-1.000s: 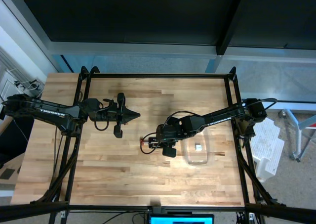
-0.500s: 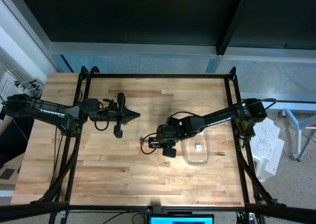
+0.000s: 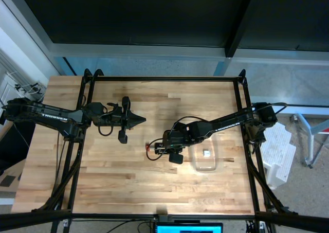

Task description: Pick the RCA connector and install on taskboard

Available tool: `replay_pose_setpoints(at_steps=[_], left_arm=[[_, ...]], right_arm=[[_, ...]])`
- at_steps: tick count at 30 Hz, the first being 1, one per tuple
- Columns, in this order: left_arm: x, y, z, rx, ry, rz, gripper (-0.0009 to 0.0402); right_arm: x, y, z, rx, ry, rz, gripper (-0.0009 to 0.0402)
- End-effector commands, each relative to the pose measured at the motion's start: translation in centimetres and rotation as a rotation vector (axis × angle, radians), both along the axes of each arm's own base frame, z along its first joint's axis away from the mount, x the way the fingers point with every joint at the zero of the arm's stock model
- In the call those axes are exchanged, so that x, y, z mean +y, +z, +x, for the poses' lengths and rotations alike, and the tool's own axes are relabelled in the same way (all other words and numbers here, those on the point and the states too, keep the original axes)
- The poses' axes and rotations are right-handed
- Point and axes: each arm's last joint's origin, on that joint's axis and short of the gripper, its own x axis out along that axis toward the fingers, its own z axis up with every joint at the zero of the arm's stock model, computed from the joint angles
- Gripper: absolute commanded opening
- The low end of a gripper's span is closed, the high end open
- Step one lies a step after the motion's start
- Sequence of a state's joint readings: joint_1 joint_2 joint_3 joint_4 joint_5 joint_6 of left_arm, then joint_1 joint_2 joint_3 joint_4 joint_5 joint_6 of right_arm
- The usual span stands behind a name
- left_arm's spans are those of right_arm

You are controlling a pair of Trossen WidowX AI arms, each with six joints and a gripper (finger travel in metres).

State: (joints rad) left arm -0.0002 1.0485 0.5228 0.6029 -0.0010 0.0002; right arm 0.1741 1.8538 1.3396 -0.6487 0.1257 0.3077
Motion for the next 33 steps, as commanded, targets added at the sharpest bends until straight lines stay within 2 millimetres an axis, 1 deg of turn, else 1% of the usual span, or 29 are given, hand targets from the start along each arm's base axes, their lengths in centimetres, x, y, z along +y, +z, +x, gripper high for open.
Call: replay_pose_setpoints(at_steps=[1,20,23,29,33], left_arm=[[0.0,0.0,0.01,0.0,0.0,0.0,0.0],[0.01,-0.02,0.01,0.001,0.0,0.0,0.0],[0.01,-0.02,0.01,0.001,0.0,0.0,0.0],[0.0,-0.01,0.01,0.0,0.0,0.0,0.0],[0.0,-0.02,0.01,0.001,0.0,0.0,0.0]], right_arm=[[0.02,-0.22,-0.03,0.007,0.003,0.002,0.0],[0.02,-0.14,-0.11,0.011,0.006,0.006,0.0002],[0.04,-0.09,-0.12,0.01,0.008,0.01,0.0018],[0.04,-0.02,-0.1,0.004,0.007,0.012,0.0076],[0.04,0.0,-0.07,0.001,0.007,0.012,0.0102]])
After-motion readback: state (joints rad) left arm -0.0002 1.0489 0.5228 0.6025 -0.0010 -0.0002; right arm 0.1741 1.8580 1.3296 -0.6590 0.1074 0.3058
